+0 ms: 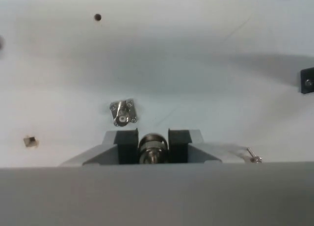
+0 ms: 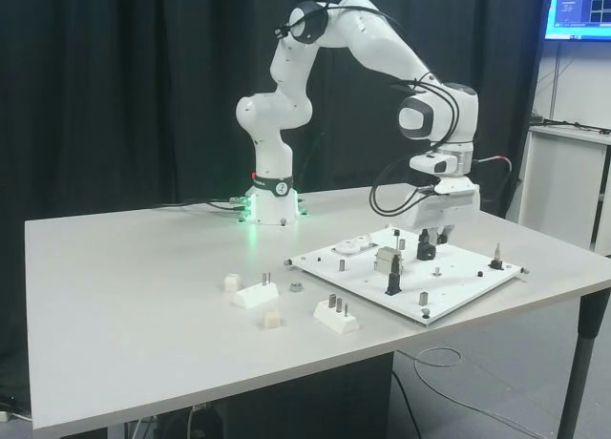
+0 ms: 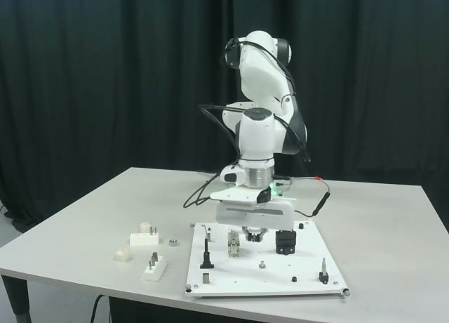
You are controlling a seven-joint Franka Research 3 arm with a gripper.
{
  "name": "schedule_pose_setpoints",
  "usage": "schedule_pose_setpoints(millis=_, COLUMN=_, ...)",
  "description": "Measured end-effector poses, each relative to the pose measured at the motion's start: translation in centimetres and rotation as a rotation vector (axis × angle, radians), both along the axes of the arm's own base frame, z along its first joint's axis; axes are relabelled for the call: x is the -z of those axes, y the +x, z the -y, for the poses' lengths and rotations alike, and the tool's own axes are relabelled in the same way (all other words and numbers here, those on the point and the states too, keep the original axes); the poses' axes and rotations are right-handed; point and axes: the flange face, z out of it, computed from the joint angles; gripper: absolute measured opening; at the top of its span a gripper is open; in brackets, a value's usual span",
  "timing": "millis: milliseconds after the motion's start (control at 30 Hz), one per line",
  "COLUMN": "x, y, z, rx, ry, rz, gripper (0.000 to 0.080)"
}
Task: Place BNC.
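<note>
My gripper (image 1: 153,148) is shut on a metal BNC plug (image 1: 153,143), which is held upright between the two black fingers (image 1: 127,143). A square-flanged BNC socket (image 1: 123,113) sits on the white board (image 1: 196,64) below, a little off to one side of the plug. In the first room view the gripper (image 2: 429,240) hangs just above the middle of the white board (image 2: 468,279). In the second room view the gripper (image 3: 252,236) hovers above the board (image 3: 238,281), with a small metal fitting (image 3: 262,265) in front of it.
Upright parts stand on the board: a black post (image 3: 205,256), a black block (image 3: 285,240), a metal fixture (image 3: 233,246) and a pin (image 3: 323,274). White holders (image 2: 256,294) (image 2: 338,313) and small blocks (image 2: 271,317) lie on the table beside the board.
</note>
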Motion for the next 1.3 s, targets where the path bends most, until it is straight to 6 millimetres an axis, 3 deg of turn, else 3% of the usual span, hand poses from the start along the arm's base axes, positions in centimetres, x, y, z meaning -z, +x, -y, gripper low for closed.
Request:
schedule_pose_setpoints(millis=467, x=-1.4, y=0.9, z=3.6, rx=0.124, ry=-0.036, rz=0.018, gripper=0.0125)
schedule_pose_setpoints(millis=967, x=-2.4, y=0.8, z=10.4, rx=0.257, ry=-0.084, rz=-0.011, gripper=0.0125)
schedule_pose_setpoints(millis=1300, x=-3.0, y=0.3, z=15.4, rx=0.181, ry=-0.14, rz=-0.033, gripper=0.0125)
